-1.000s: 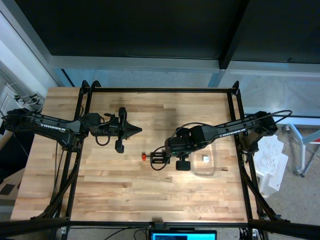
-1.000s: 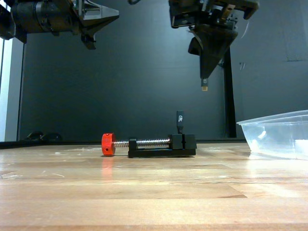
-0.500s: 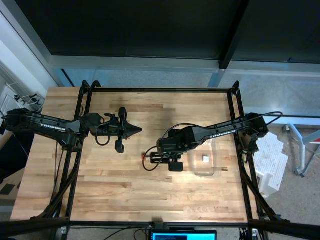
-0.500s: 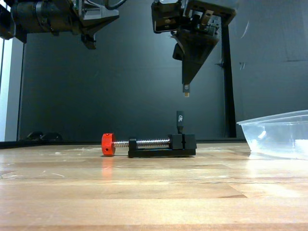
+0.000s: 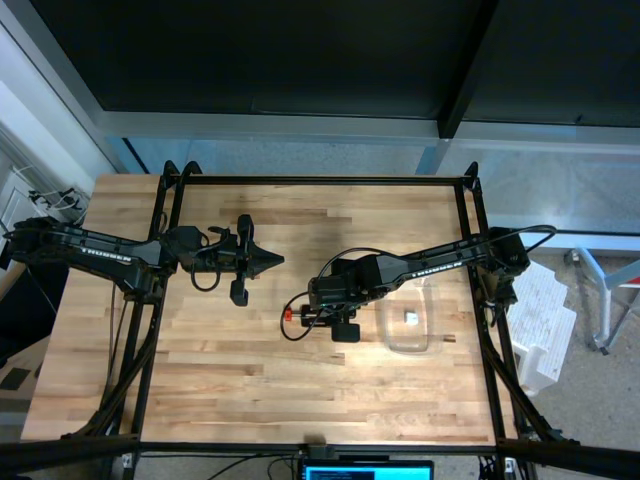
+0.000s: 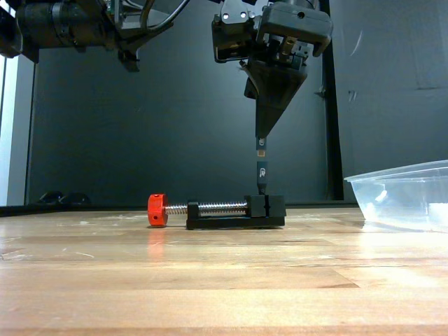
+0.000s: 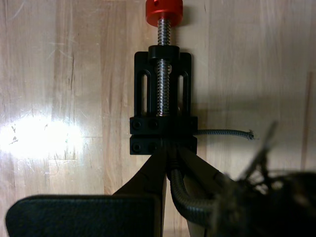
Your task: Pick the USB-C connector and install on taskboard
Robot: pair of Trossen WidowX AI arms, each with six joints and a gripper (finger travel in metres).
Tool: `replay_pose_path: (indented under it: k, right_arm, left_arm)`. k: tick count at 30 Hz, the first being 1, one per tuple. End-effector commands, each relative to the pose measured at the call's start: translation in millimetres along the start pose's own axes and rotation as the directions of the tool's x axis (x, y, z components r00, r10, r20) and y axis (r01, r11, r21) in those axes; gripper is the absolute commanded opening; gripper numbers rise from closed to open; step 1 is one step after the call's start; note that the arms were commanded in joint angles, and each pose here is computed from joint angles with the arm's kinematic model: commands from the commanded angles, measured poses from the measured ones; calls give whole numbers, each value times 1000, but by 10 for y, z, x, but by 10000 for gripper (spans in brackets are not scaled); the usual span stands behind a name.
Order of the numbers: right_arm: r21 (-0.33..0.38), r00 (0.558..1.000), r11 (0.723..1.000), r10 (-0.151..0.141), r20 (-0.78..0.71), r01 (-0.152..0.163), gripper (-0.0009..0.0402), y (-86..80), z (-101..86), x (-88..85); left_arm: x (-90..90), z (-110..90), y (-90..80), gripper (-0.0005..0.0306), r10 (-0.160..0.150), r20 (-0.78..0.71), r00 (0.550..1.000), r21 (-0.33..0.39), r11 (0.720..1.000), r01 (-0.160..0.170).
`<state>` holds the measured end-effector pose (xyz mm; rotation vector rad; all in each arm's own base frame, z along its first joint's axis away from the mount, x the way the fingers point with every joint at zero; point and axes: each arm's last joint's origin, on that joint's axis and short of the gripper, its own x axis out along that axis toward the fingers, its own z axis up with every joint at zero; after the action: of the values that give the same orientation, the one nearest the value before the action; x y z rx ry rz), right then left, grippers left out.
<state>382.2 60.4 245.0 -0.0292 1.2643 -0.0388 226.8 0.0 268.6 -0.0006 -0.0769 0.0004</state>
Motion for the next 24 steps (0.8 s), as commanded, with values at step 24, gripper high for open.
replay_pose_path:
  k: [24]
  right_arm:
    - [-20, 1000, 1000, 7, -2, -7, 0, 3, -21, 55]
  left_arm:
    - [1, -1, 0, 0, 0, -1, 1000, 0, 1000, 0]
